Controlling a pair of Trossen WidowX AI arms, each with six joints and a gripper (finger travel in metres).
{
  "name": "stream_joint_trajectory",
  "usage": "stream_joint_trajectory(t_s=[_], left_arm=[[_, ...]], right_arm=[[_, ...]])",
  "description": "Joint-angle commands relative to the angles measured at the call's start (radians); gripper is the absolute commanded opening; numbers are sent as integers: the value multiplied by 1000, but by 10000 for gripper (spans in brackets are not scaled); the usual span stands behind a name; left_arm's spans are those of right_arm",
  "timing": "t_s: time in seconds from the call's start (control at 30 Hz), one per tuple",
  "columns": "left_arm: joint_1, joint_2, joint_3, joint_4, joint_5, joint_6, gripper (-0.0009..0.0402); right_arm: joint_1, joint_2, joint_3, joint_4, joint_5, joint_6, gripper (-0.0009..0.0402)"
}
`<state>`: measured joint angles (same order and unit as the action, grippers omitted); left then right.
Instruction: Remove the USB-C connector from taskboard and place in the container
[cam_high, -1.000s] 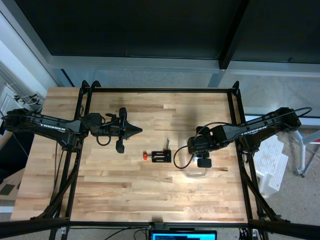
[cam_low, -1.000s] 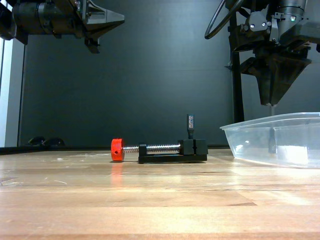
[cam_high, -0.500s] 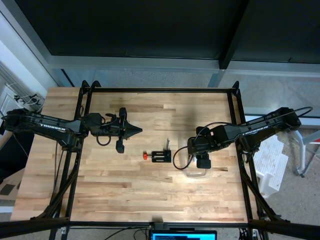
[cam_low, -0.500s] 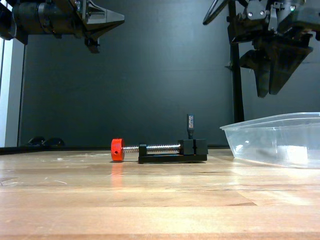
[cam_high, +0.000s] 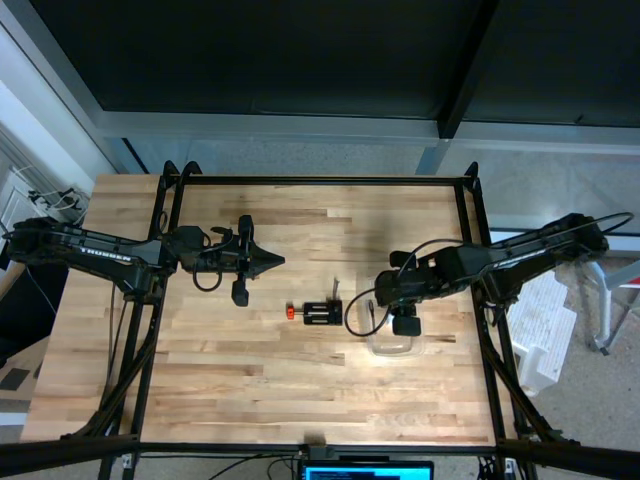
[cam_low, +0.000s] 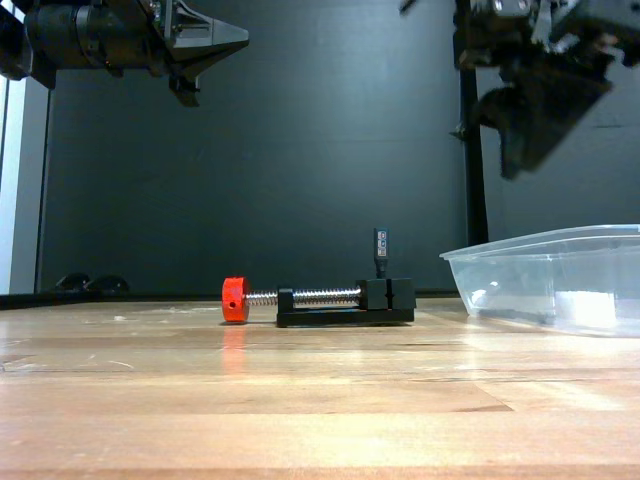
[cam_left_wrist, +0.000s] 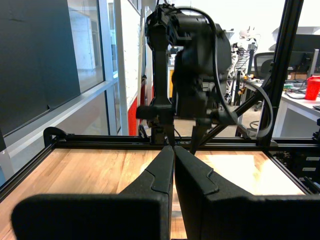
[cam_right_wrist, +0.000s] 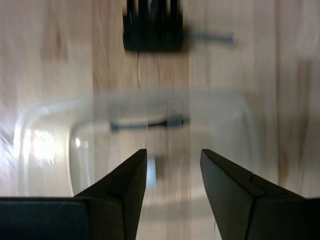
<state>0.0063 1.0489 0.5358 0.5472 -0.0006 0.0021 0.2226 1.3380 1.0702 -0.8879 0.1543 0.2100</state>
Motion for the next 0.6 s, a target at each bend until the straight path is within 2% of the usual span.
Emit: stream_joint_trajectory(t_s=[0.03, 0.07, 0.27, 0.33, 0.6], left_arm=[[0, 0, 0, 0, 0, 0, 0], [0, 0, 0, 0, 0, 0, 0], [0, 0, 0, 0, 0, 0, 0], [0, 0, 0, 0, 0, 0, 0], [0, 0, 0, 0, 0, 0, 0]], right_arm=[[-21, -40, -2, 32, -11, -23, 113], [-31, -51, -3, 43, -25, -43, 103], [-86, -111, -8, 160, -55, -114, 28], [-108, -125, -10, 212, -78, -125, -2], [-180, -167, -47, 475, -80, -129, 1]])
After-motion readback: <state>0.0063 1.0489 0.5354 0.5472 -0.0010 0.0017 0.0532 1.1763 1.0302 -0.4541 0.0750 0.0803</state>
